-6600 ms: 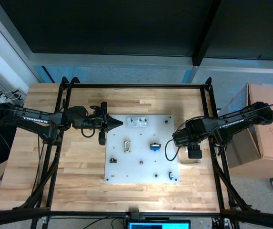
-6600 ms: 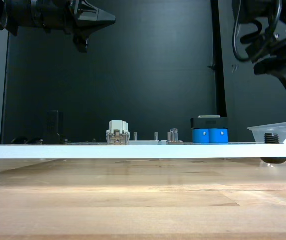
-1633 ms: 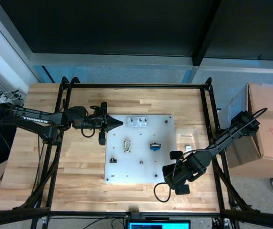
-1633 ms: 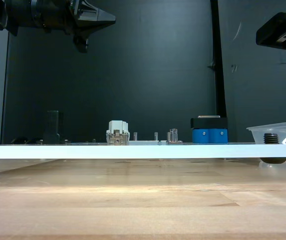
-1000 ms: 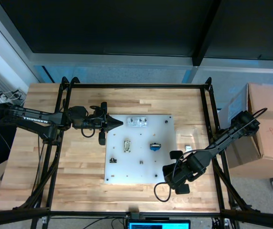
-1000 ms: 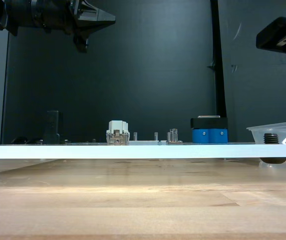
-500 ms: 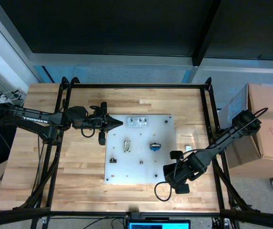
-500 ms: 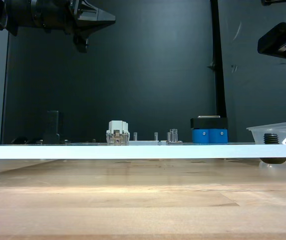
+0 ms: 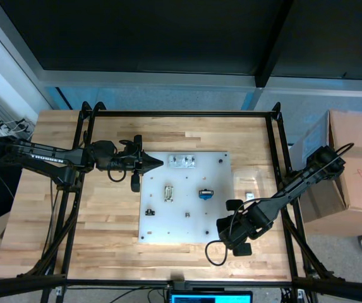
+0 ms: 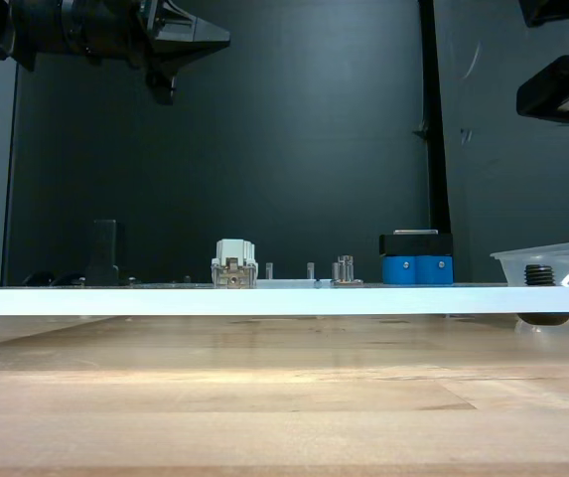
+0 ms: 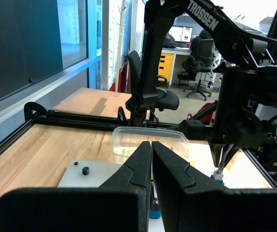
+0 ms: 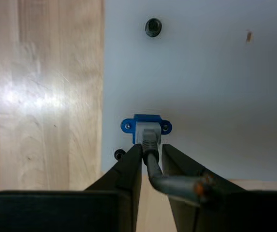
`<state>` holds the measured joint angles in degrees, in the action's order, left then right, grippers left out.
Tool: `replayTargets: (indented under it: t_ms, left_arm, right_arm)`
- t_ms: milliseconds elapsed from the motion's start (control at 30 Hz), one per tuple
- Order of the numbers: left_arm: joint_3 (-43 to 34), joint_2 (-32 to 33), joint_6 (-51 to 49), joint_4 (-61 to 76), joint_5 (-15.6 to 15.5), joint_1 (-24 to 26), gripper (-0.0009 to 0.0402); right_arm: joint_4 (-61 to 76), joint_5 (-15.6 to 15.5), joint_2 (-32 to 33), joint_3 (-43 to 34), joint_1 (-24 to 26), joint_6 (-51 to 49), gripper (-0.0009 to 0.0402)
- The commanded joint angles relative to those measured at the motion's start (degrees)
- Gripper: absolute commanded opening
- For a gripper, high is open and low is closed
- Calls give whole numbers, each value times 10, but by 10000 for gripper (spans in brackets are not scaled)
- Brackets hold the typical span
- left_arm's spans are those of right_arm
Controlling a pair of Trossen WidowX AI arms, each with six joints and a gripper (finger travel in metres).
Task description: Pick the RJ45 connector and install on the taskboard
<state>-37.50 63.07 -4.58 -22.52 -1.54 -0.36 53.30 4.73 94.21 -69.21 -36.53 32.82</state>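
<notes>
The grey RJ45 connector [image 12: 151, 135] stands with its nose in the blue socket [image 12: 146, 125] at the near right corner of the white taskboard [image 9: 181, 196]. How deep it sits I cannot tell. My right gripper [image 12: 152, 147] points straight down over that corner, shut on the connector's boot, and the cable [image 12: 172, 183] trails back between its fingers. From above, the right gripper [image 9: 227, 234] hides both socket and connector. My left gripper [image 9: 157, 163] hovers shut and holding nothing above the board's far left edge, high in the low view [image 10: 210, 40].
A clear plastic tray [image 9: 251, 183] lies right of the board, holding a small white part [image 9: 249, 196]. On the board stand a blue block [image 10: 416, 260] and a grey connector housing [image 10: 234, 266]. A cardboard box [image 9: 351, 170] sits past the table's right edge.
Over 6.6 s the right arm swung from above the tray to the board's near right corner. In the last second its wrist sank slightly. The left arm stayed still.
</notes>
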Motion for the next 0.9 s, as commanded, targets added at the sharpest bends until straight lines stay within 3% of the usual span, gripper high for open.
replayTargets:
  t_ms: [33, 467, 733, 900]
  left_arm:
    - [0, 0, 0, 0, 0, 0, 1]
    - [0, 0, 0, 0, 0, 0, 1]
    - [0, 0, 0, 0, 0, 0, 1]
    - [0, 0, 0, 0, 0, 0, 1]
  right_arm:
    - [-3, 2, -8, -9, 0, 0, 90]
    - [36, 3, -70, -16, 0, 2, 161]
    - [42, 4, -83, -15, 2, -2, 169]
    - [40, 45, -137, -3, 27, -7, 157]
